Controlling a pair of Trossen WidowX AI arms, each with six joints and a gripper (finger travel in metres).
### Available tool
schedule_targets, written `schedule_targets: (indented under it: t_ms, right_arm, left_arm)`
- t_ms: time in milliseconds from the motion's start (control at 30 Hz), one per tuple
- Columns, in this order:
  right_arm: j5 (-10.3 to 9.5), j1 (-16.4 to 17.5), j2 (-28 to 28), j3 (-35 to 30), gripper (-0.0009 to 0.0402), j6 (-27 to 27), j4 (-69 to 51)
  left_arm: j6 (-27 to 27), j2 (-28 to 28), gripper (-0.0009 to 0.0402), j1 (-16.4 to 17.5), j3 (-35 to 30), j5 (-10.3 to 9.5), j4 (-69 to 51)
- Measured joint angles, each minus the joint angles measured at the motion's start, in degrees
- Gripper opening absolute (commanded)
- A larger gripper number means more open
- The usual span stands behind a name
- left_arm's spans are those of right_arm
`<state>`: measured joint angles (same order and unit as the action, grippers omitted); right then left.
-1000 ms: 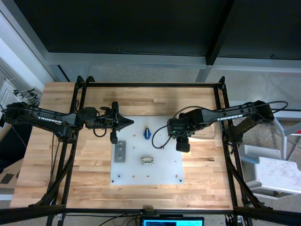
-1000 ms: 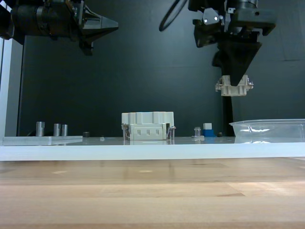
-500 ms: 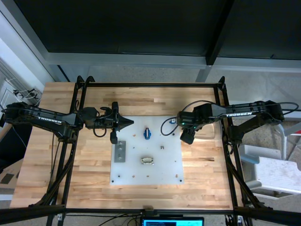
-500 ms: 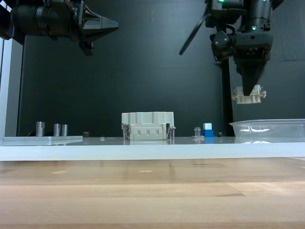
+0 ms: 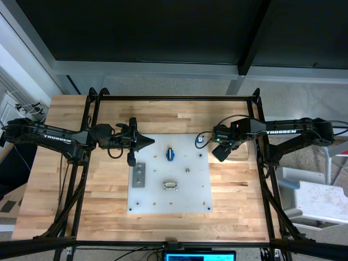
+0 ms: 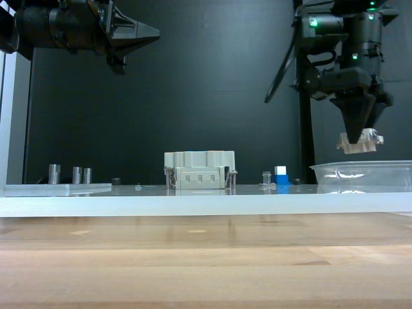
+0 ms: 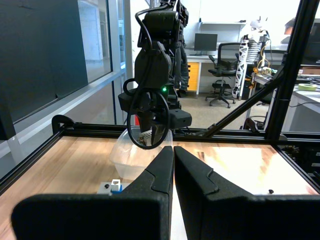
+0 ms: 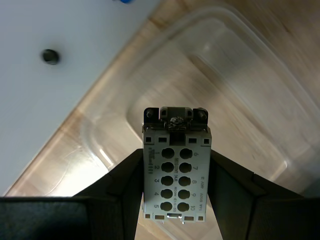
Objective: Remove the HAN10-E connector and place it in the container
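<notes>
**Above the container (image 6: pixel 360 174), connector (image 8: pixel 175 170) clamped in the right gripper (image 6: pixel 358 132)**

Off to the left, the left gripper (image 5: pixel 147 141) hangs high above the white plate's (image 5: pixel 163 201) left edge. It points level toward the right arm, and its fingers (image 7: pixel 192 172) are pressed together on nothing. Below and just ahead of its tip lies a grey metal block (image 5: pixel 139 175) with two holes. Further toward the right gripper, a blue part (image 5: pixel 170 154) stands on the plate, with a pale grey housing (image 6: pixel 199 170) nearer the table's front edge.

At the right, the right gripper points straight down, past the plate's right edge. Its two fingers (image 8: pixel 125 175) pinch the connector by its long sides. The ten-hole pin face looks back up at the wrist camera, and a screw clamp sits at the connector's far end. Directly beneath the gripper sits the clear container on the wood, just beside the plate. The connector hangs a little above the rim, touching neither rim nor floor.
</notes>
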<state>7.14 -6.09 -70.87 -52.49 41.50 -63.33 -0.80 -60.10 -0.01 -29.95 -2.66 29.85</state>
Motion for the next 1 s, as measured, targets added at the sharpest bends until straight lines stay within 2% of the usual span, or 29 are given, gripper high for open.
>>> schedule_targets:
  t_ms: [167, 467, 1000]
  right_arm:
    - [0.83, -1.0, 1.2, 2.4, 0.0051, 4.8, 0.6]
    - [1.03, -2.1, 1.6, 6.7, 0.0051, 8.9, 2.8]
    - [0.81, -4.4, 1.9, 12.5, 0.0051, 10.8, 11.1]
  left_arm:
    - [0.0, 0.0, 0.0000, 0.0, 0.0, 0.00, 0.0]
    - [0.0, 0.0, 0.0000, 0.0, 0.0, 0.00, 0.0]
    - [0.0, 0.0, 0.0000, 0.0, 0.0, 0.00, 0.0]
